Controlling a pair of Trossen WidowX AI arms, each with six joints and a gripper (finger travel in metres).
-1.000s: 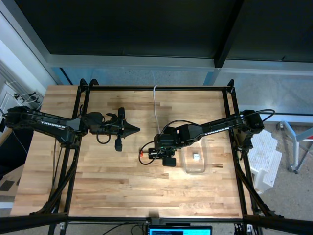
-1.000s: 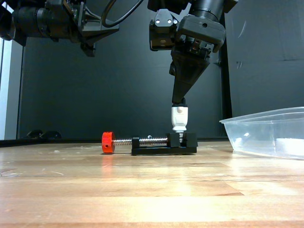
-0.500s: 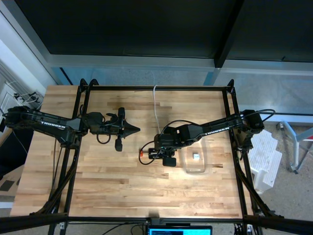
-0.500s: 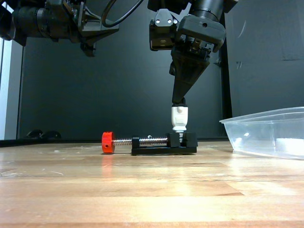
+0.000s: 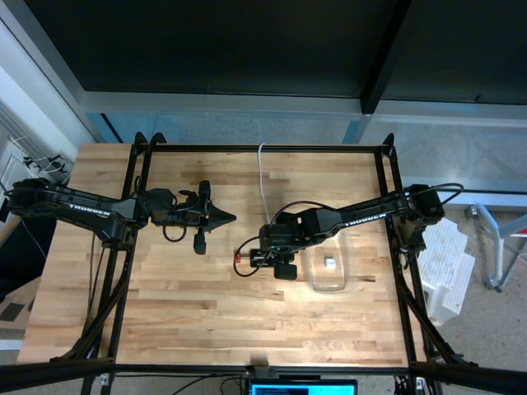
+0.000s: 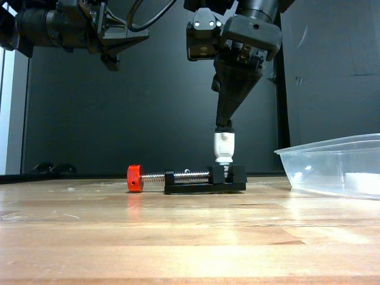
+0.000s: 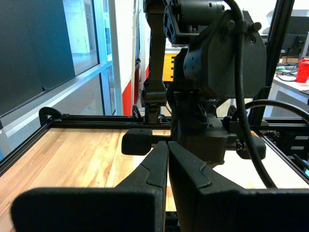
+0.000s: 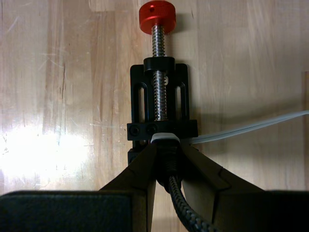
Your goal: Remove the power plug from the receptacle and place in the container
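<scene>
Butcher-block table (image 5: 206,329) is seen under both arms, with a dark wall behind. The power plug (image 8: 167,162) is seated upright in the receptacle (image 6: 224,147), which is itself held upright in a small black clamp (image 6: 205,178) with an orange-red knob (image 6: 135,178). The right gripper (image 6: 224,126) is pointed straight down over it, its fingers clenched on the plug from either side, so the plug's long axis is lined up with the gripper's own. A straight upward pull is therefore judged to be what the extraction calls for; any sideways lean could drag the clamp. The container (image 6: 332,166) is set just beside the clamp, on the right arm's side, so only a short carry is expected. The left gripper (image 5: 226,218) is held well apart, raised above the table, with its fingers (image 7: 157,166) pressed together on nothing.
</scene>
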